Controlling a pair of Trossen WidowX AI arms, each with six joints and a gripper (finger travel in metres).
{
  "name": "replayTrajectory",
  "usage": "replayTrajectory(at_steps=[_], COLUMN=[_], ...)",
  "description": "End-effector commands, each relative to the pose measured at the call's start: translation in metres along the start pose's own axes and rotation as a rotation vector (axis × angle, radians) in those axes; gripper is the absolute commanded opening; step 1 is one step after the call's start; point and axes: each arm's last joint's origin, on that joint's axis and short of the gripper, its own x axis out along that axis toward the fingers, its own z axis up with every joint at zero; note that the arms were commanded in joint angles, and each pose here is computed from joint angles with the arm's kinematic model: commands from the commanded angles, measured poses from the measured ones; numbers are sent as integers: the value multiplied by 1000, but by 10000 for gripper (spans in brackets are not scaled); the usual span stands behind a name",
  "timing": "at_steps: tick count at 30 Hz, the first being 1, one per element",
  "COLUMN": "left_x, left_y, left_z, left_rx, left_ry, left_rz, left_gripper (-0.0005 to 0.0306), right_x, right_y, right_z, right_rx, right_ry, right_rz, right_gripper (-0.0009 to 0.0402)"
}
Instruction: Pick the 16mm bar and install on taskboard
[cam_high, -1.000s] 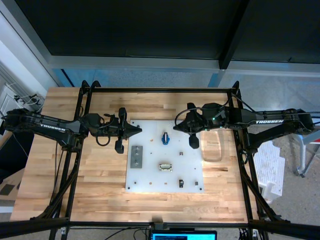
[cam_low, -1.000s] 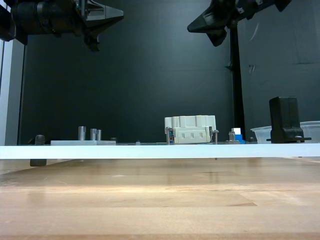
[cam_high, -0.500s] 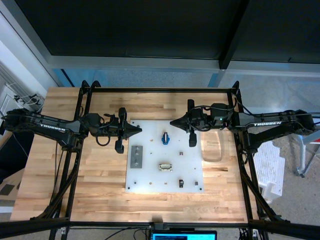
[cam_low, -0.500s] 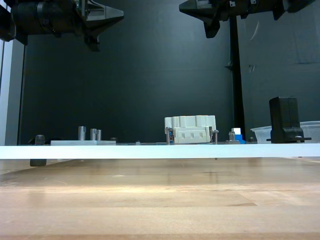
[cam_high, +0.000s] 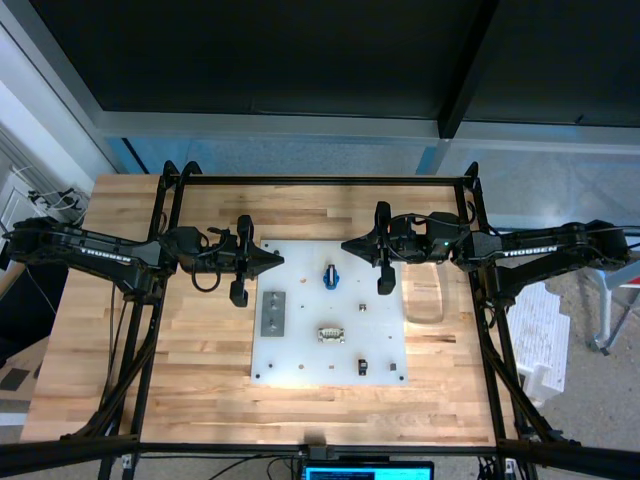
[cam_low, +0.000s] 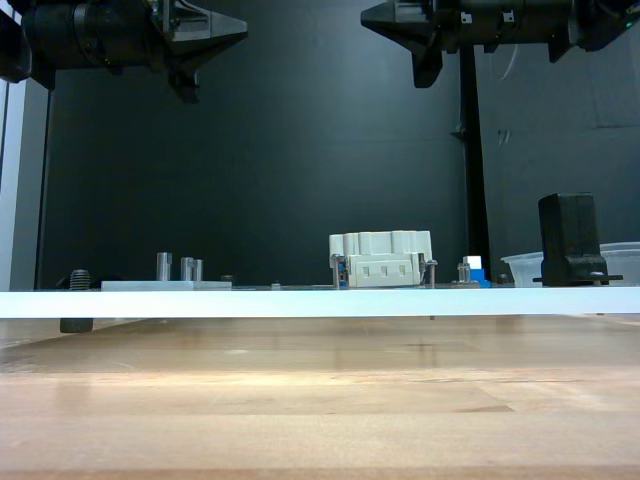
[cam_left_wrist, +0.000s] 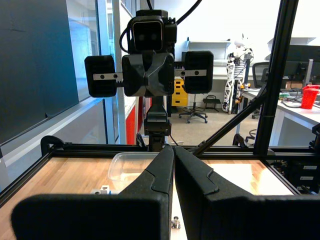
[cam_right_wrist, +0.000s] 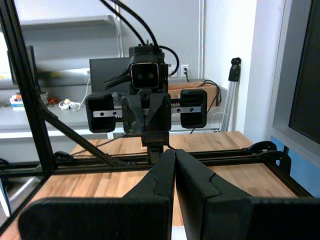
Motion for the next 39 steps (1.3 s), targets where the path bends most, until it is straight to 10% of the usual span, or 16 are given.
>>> replayTrajectory(at_steps=[1,39], left_x=[0,0], left_y=[0,0], left_z=[0,0], left_rx=[0,0], left_ry=[0,0], left_rz=[0,0], left_gripper=[0,0], right_x=[-1,-4], right_y=[0,4], right_z=[-6,-20], right_rx=[21,-19], right_ry=[14,58], right_rz=[-2,14], right_gripper=[0,0])
